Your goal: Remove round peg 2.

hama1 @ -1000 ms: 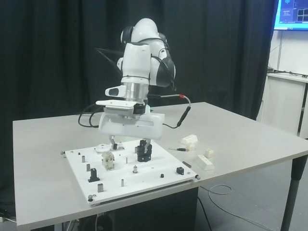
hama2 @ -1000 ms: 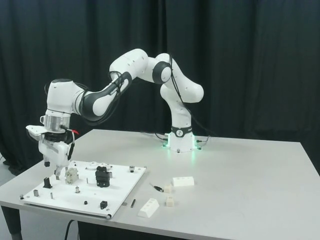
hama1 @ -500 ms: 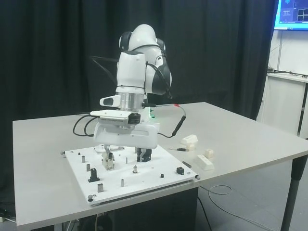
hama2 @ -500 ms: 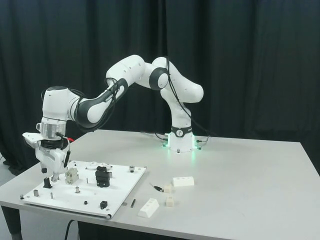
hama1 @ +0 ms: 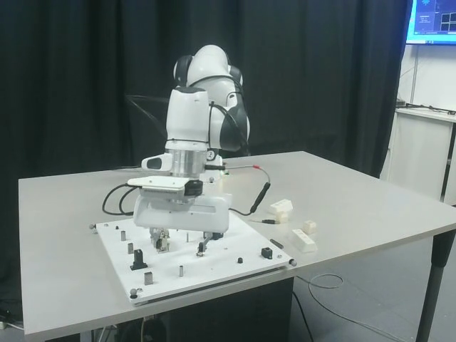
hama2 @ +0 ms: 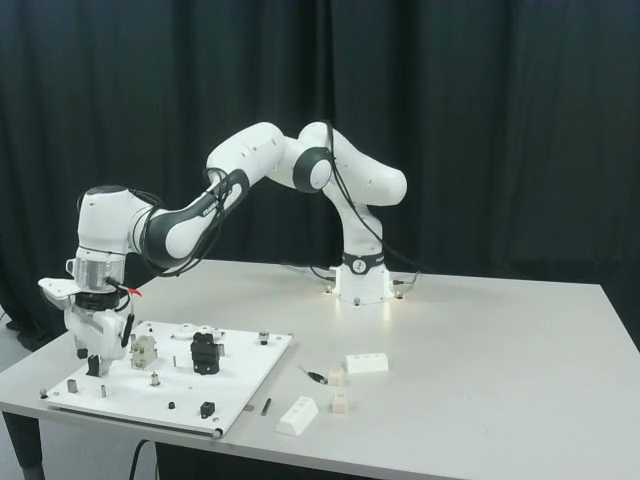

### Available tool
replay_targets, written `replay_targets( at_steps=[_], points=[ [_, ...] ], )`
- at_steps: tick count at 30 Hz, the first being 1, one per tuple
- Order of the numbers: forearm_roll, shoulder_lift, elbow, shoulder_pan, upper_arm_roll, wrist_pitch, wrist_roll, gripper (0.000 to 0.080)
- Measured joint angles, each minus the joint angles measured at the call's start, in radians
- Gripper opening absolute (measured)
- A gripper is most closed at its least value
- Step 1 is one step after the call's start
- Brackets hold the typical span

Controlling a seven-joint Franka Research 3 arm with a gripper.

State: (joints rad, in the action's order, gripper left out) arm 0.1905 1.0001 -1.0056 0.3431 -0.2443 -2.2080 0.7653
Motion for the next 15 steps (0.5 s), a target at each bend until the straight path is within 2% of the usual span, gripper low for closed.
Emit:
replay_targets(
  at_steps=[15],
  points=[
    [0.001, 0.035, 0.025, 0.002, 0.000, 0.009, -0.045, 0.0800]
  ],
)
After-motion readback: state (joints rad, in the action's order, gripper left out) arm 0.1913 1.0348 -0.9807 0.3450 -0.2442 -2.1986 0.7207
